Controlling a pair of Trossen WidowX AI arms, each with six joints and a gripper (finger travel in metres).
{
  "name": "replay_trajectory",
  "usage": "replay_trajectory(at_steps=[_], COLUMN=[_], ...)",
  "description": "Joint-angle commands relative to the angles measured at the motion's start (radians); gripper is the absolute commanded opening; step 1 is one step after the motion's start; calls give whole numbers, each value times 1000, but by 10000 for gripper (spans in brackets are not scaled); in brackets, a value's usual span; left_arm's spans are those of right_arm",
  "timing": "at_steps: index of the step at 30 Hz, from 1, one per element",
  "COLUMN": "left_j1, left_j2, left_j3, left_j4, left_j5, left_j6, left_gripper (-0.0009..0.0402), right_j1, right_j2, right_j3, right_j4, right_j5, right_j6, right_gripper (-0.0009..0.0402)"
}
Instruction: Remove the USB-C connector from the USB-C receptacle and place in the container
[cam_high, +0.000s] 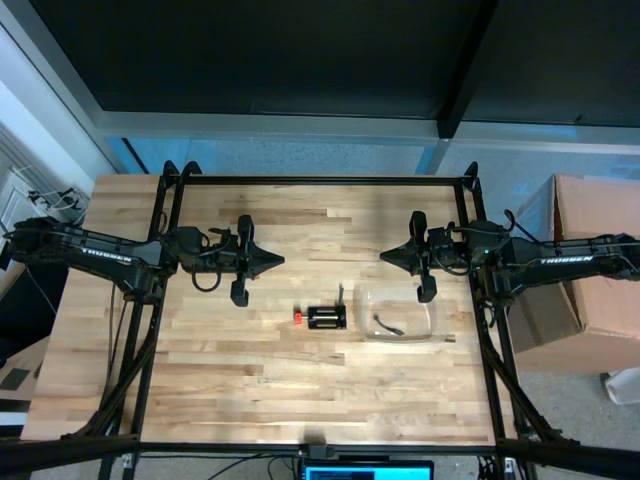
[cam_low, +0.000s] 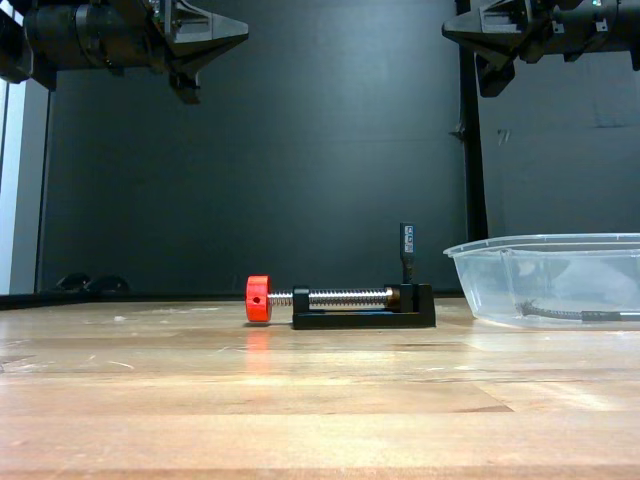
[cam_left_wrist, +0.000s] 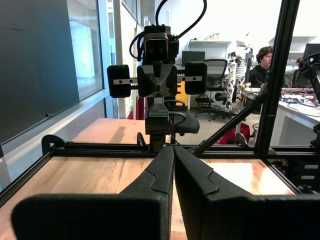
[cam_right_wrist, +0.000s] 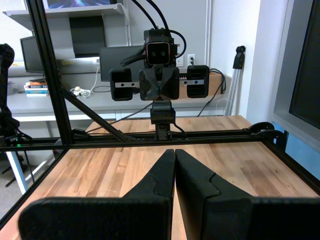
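Small screw clamp (cam_high: 325, 318) sits near bench (cam_high: 250, 400) ctr, its knob (cam_high: 298, 316) at the L end, w/ the USB-C receptacle (cam_low: 407, 245) standing upright at its R end. Just R of that, on the bench & apart from the clamp, is the container (cam_low: 490, 280). USB-C connector (cam_high: 388, 325) lies loose on the container floor, clear of the receptacle. L pincer (cam_high: 278, 260) hangs high over the bench behind & L of the clamp, R pincer (cam_high: 385, 256) high behind the container, tips facing each other, well apart.
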Motion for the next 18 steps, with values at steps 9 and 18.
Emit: replay_trajectory(at_steps=[9,18], left_j1=[0,0], left_j2=[0,0], left_j3=[0,0], left_j4=[0,0], left_j5=[0,0], left_j6=[0,0], left_gripper=[0,0], right_j1=[0,1], right_j2=[1,1], right_j3=[0,0], right_j4=[-33,-34], right_j5=[1,0], right_j6=[0,0], right_gripper=[0,0])
